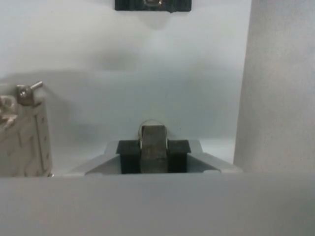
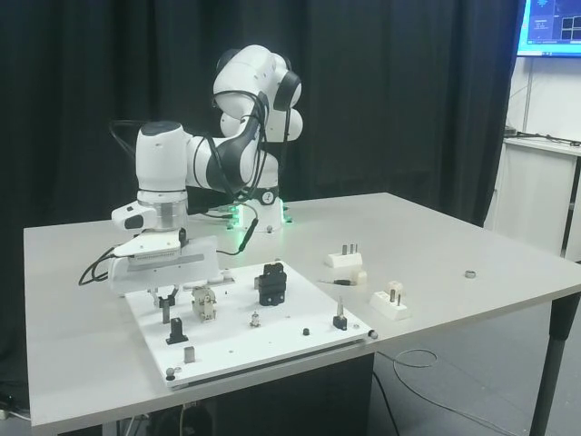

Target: Insert square peg 3.

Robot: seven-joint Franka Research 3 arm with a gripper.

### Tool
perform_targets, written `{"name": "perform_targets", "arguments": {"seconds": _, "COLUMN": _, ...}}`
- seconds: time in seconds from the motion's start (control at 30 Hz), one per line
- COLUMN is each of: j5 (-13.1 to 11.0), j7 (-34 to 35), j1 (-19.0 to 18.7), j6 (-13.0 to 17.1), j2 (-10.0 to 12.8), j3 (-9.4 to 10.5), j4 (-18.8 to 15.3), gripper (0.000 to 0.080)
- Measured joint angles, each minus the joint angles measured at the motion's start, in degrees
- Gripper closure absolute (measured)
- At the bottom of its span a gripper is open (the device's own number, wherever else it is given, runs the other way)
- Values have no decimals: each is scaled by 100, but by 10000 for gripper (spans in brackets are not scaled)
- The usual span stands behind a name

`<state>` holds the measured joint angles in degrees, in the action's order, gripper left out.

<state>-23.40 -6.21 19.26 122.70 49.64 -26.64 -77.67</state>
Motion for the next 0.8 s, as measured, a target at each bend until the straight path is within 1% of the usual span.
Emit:
{"name": "perform_targets", "arguments": {"seconds": 0.3, "j5": -171, "j7": -53, "j1": 19, "j6": 0, "j2": 0, "j3": -19, "j4": -9, "gripper": 693}}
{"name": "perform_targets", "arguments": {"seconds": 0.57, "j5": -348, "j7": -285, "j1": 29, "j6": -11, "j2": -6, "j3": -60, "j4": -37, "gripper": 693}}
{"name": "perform_targets", "arguments": {"seconds": 0.8, "j5": -376, "j7": -414, "j1": 28, "j6": -41, "j2": -6, "j3": -79, "j4": -41, "gripper": 693}}
